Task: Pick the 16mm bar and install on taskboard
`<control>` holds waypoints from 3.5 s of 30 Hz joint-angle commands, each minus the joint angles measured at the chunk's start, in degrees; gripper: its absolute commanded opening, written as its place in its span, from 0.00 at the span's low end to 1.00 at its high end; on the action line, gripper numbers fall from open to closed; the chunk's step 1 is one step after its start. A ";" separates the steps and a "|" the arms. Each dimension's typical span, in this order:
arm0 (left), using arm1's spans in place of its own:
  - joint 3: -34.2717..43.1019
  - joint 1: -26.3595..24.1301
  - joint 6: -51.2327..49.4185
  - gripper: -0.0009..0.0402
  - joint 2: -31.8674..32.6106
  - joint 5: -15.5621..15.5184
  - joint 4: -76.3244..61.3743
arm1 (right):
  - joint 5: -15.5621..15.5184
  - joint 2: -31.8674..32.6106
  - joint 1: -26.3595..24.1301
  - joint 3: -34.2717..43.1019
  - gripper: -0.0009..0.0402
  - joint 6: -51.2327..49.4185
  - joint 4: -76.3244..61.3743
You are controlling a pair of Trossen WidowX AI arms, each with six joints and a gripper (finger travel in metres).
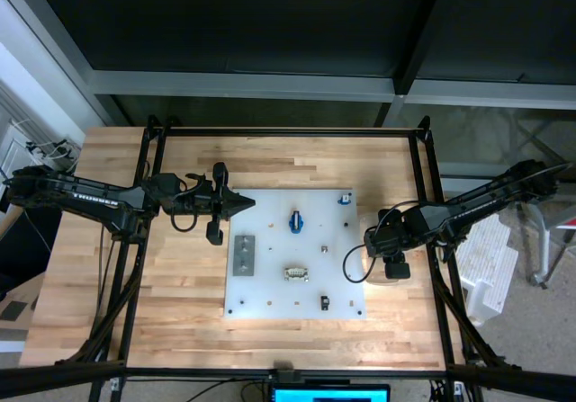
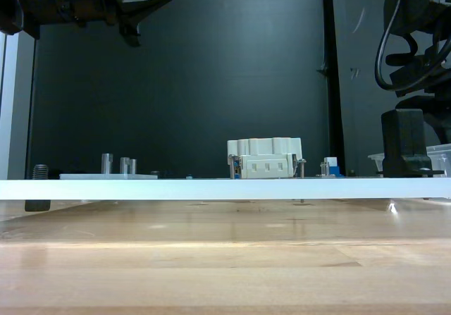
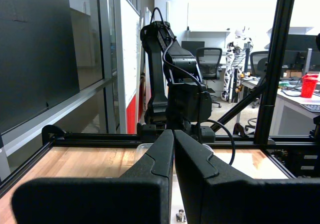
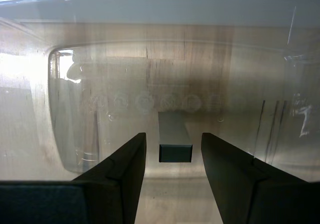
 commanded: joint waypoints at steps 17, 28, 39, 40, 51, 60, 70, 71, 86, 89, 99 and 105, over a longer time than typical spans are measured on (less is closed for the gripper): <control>0.00 0.00 0.00 0.02 0.02 0.00 0.00 | -0.02 0.02 0.00 -0.02 0.10 -0.02 0.22; 0.00 0.02 0.00 0.02 0.02 0.00 0.00 | -0.79 -0.11 0.02 3.21 0.02 0.52 -3.06; 0.00 0.00 0.00 0.02 0.02 0.00 0.02 | -2.10 -0.07 0.76 15.39 0.02 2.23 -15.15; 0.00 0.00 0.00 0.02 0.02 0.00 0.02 | -2.12 0.02 1.09 16.00 0.02 2.60 -15.39; 0.00 0.00 0.00 0.02 0.02 0.00 0.00 | -2.05 3.34 5.64 19.15 0.02 8.72 -15.58; 0.00 0.02 0.00 0.02 0.02 0.00 0.02 | -1.44 10.01 10.03 24.76 0.02 15.78 -15.39; 0.00 0.00 0.00 0.02 0.02 0.00 0.00 | 0.22 17.68 14.01 31.17 0.02 18.14 -15.02; 0.00 0.00 0.00 0.02 0.02 0.00 0.02 | 0.35 18.36 14.38 31.82 0.02 18.16 -14.91; 0.00 0.02 0.00 0.02 0.02 0.00 0.02 | 2.08 27.28 17.14 38.86 0.02 18.82 -13.70; 0.00 0.02 0.00 0.02 0.02 0.00 0.02 | 2.10 28.44 17.53 39.15 0.02 19.08 -12.52; 0.00 0.00 0.00 0.02 0.02 0.00 0.02 | 1.95 30.95 18.75 39.54 0.02 19.87 -10.16; 0.00 0.00 0.00 0.02 0.02 0.00 0.00 | 1.97 31.89 19.02 39.50 0.02 21.09 -9.49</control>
